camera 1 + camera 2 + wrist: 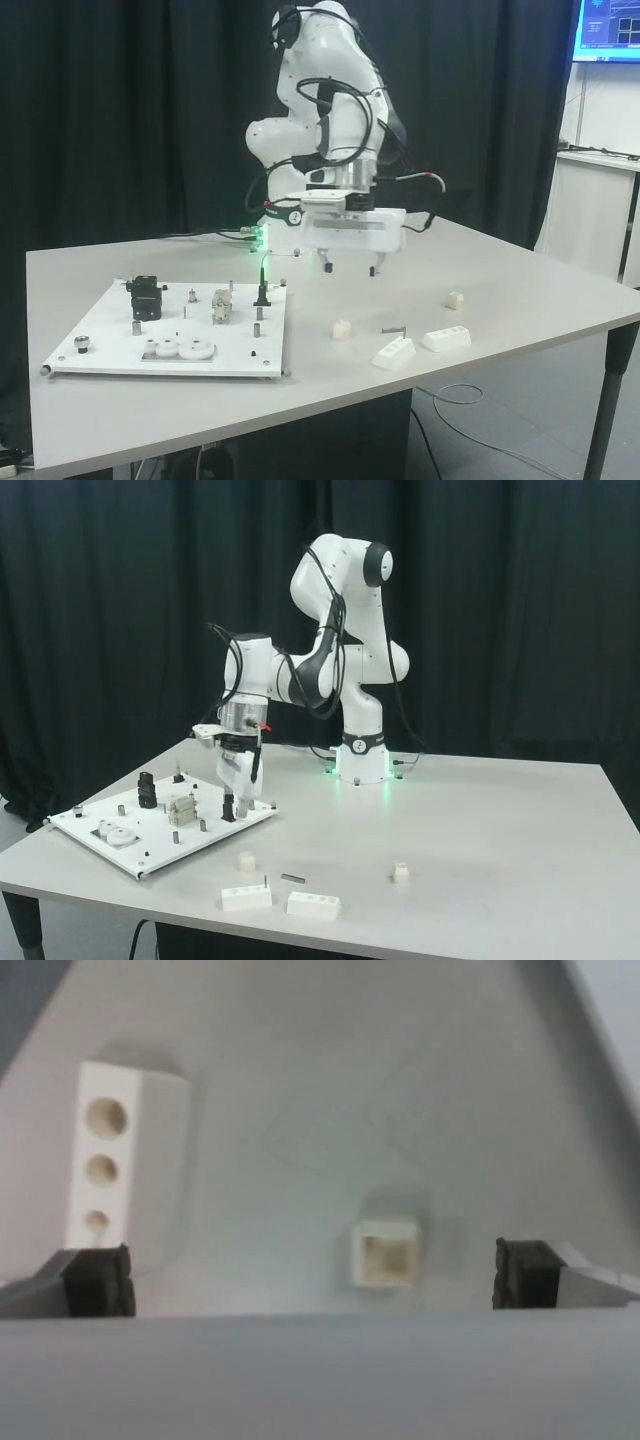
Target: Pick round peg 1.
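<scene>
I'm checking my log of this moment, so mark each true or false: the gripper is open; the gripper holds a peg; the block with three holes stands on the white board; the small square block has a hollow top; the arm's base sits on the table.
1. The gripper is open: true.
2. It holds a peg: false; nothing is between its fingers.
3. The block with three holes stands on the white board: false; it lies on the grey table.
4. The small square block has a hollow top: true.
5. The arm's base sits on the table: true.
</scene>
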You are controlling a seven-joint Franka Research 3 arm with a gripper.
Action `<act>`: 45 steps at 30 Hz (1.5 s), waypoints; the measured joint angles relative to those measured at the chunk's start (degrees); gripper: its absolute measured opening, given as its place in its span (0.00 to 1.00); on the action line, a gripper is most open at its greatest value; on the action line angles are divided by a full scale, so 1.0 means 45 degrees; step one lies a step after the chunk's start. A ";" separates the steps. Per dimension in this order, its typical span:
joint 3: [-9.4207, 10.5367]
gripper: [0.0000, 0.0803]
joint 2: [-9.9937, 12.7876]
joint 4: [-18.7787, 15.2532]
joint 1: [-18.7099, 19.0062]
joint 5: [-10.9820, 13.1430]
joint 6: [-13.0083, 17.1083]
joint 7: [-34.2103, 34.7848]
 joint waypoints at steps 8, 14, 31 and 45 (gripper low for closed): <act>0.0135 1.00 0.0770 0.1106 0.0318 0.0002 -0.0569 0.1625; 0.0434 1.00 0.1289 0.1942 0.0341 0.0000 -0.1174 0.1853; 0.0839 1.00 0.2648 0.3621 0.0339 0.0735 -0.2176 0.2731; 0.0856 1.00 0.3724 0.4554 0.0277 0.2229 -0.2666 0.2908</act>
